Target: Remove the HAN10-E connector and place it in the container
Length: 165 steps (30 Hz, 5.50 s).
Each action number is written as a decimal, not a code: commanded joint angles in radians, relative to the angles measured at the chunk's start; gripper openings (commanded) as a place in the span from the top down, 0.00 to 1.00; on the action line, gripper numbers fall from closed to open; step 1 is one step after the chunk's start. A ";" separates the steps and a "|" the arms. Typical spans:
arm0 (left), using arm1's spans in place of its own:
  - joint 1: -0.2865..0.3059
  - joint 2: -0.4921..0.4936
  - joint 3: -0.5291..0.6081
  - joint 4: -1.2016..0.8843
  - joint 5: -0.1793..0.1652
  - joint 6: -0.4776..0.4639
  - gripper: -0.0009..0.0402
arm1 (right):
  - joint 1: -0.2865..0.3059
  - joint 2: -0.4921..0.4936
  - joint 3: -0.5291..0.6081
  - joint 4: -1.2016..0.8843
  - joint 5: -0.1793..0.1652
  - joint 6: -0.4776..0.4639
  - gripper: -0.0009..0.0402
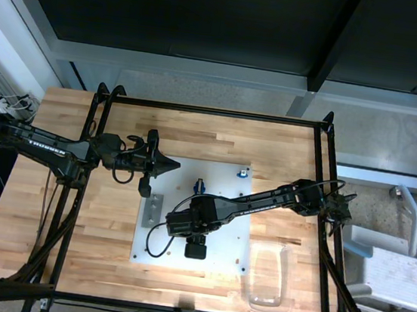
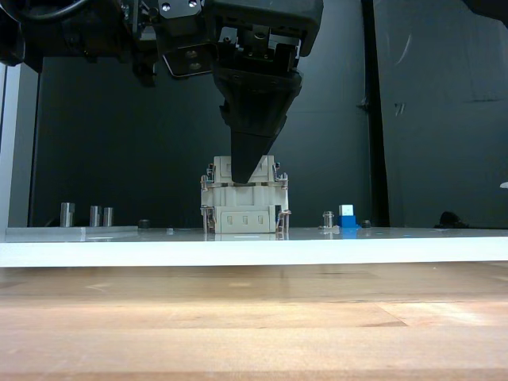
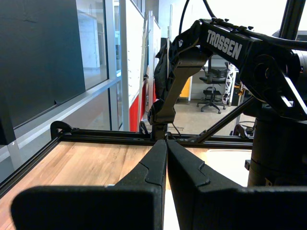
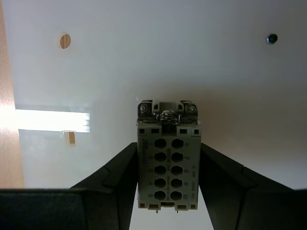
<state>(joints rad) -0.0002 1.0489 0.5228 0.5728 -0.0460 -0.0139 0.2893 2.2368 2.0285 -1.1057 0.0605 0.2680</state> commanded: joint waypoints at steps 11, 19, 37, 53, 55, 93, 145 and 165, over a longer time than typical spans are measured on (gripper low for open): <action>0.000 0.000 0.000 0.000 0.000 0.000 0.98 | -0.001 -0.002 0.008 -0.004 -0.002 -0.006 0.97; 0.000 0.000 0.000 0.000 0.000 0.000 0.98 | -0.001 -0.002 0.045 -0.036 -0.009 -0.011 0.97; 0.000 0.000 0.000 0.000 0.000 0.000 0.98 | 0.008 -0.053 0.099 -0.116 -0.009 -0.011 0.97; 0.000 0.000 0.000 0.000 0.000 0.000 0.98 | 0.055 -0.175 -0.033 -0.155 0.000 0.076 0.97; 0.000 0.000 0.000 0.000 0.000 0.000 0.98 | 0.064 -0.198 -0.071 -0.142 -0.001 0.100 0.97; 0.000 0.000 0.000 0.000 0.000 0.000 0.98 | 0.373 -0.578 -0.732 0.030 0.001 0.539 0.97; 0.000 0.000 0.000 0.000 0.000 0.000 0.98 | 0.523 -0.580 -0.994 0.335 0.028 0.693 0.64; 0.000 0.000 0.000 0.000 0.000 0.000 0.98 | 0.525 -0.669 -0.994 0.328 0.026 0.693 0.36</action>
<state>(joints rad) -0.0002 1.0489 0.5224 0.5732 -0.0460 -0.0143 0.8135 1.5814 1.0340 -0.7731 0.0868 0.9607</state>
